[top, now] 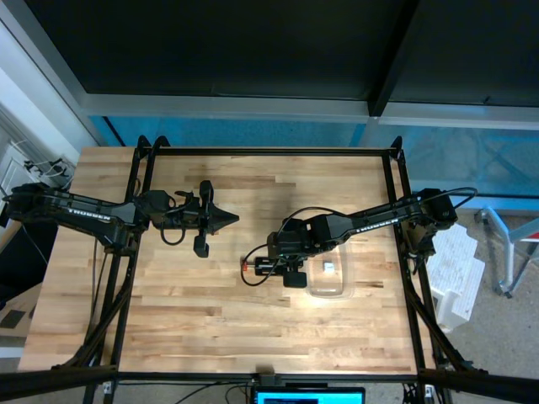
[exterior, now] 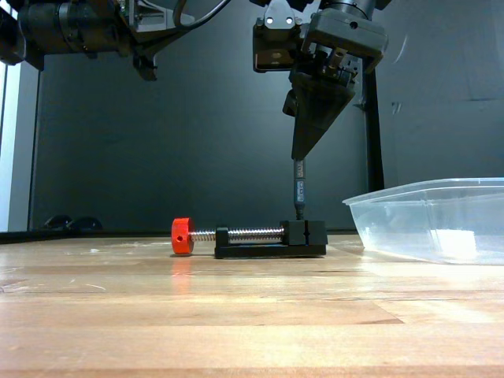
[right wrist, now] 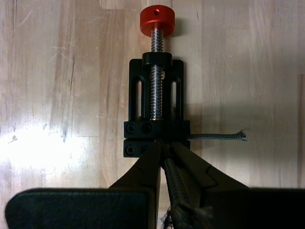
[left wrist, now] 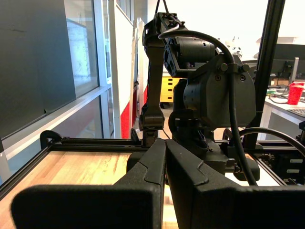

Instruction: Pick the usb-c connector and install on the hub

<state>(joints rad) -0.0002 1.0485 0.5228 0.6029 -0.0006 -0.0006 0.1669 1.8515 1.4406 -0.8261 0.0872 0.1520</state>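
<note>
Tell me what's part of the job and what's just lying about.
Job: USB-C connector, held upright in the right end effector, tip at the red-knobbed vise; seating unclear.
Lying about: clear plastic tub right of the vise; left end effector, shut, raised over the table's left.
</note>
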